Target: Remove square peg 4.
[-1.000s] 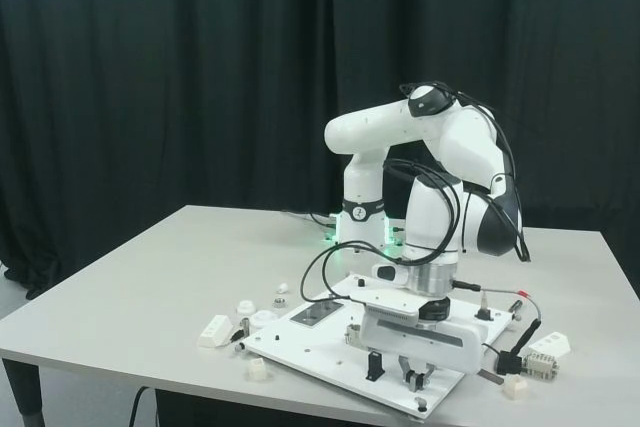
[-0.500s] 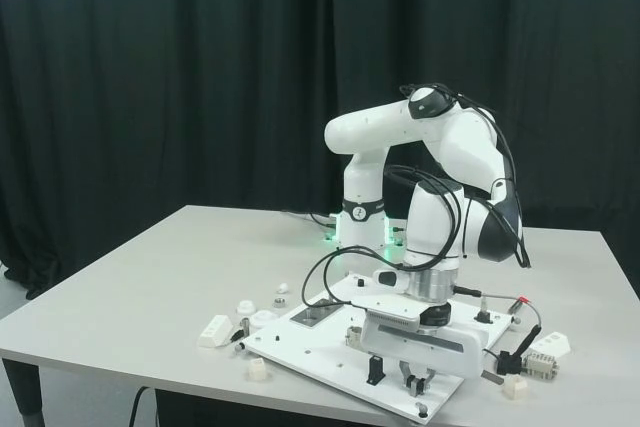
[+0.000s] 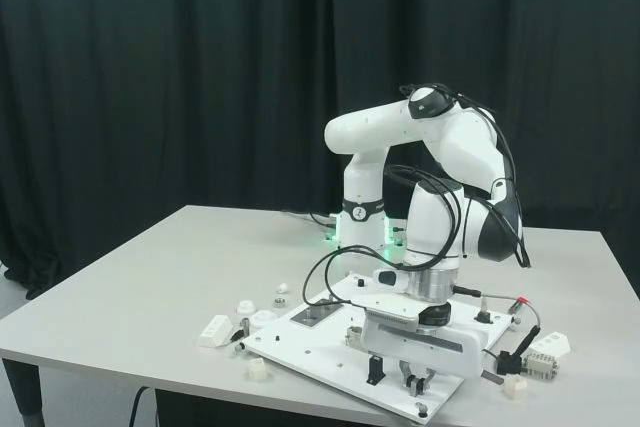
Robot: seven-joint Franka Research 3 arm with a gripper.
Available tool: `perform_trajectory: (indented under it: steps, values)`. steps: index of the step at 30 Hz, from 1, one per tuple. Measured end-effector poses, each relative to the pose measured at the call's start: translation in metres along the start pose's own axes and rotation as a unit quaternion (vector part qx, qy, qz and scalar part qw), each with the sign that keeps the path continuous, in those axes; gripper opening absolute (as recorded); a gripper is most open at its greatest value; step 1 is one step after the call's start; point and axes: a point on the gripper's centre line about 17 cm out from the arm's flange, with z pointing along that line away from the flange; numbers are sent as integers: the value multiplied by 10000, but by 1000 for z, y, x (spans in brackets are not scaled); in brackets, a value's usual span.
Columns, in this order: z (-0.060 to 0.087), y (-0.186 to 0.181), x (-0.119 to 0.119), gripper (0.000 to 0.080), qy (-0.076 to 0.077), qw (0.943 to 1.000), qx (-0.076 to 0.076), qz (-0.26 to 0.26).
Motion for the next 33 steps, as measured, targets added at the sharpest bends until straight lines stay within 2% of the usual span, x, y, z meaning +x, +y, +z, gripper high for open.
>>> perform_trajectory:
  steps: [8,33]
  values:
    - [0,0,0,103,1,10000,0,-13]
    - [0,0,0,106,-5,9978,7,-664]
